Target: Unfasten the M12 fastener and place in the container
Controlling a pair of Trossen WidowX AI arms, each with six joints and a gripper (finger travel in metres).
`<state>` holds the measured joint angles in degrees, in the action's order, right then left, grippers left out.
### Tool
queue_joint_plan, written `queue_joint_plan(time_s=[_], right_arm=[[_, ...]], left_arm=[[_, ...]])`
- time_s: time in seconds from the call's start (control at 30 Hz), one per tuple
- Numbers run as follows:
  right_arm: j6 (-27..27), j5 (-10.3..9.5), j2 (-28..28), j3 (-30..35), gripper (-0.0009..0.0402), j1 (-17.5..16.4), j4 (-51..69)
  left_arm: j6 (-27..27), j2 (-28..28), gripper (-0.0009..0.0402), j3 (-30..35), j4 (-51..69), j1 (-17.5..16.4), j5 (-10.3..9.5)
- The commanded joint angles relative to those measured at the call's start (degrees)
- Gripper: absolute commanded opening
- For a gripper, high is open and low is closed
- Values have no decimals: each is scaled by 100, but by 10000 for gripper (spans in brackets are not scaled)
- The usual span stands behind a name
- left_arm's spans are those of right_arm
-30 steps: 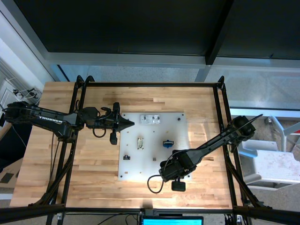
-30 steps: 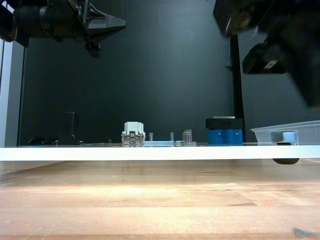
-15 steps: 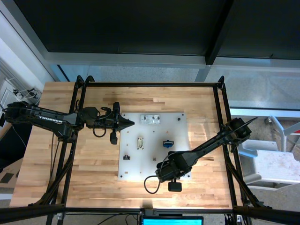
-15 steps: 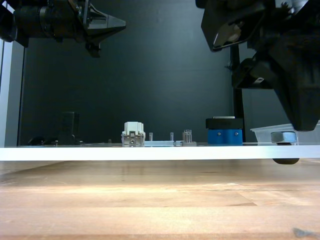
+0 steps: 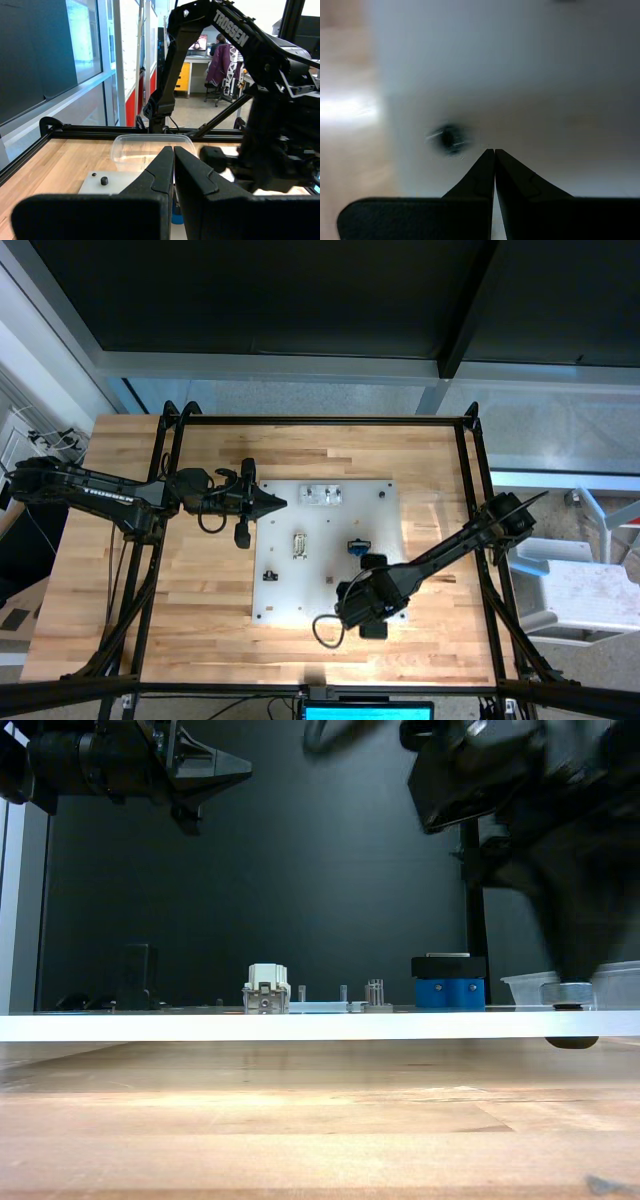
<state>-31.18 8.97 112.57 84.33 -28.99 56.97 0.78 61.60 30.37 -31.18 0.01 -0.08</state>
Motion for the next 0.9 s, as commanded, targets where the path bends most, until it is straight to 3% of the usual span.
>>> queue_joint_plan(time_s=[0.03, 0.2, 0.4, 0.57, 0.9], right_arm=[[-11, 83, -85, 24, 0, -2, 74], [-96, -15, -138, 24, 0, -2, 103], [-173, -826, -238, 26, 0, -2, -142], [-459, -1209, -269, 24, 0, -11, -415], [-439, -1163, -55, -24, 0, -52, -632]], left_arm=[[-2, 0, 0, 0, 0, 0, 2], [-2, 0, 0, 0, -4, -2, 2], [-2, 0, 0, 0, -4, 0, 2], [-2, 0, 0, 0, -2, -2, 2], [-2, 0, 0, 0, -2, -2, 2]])
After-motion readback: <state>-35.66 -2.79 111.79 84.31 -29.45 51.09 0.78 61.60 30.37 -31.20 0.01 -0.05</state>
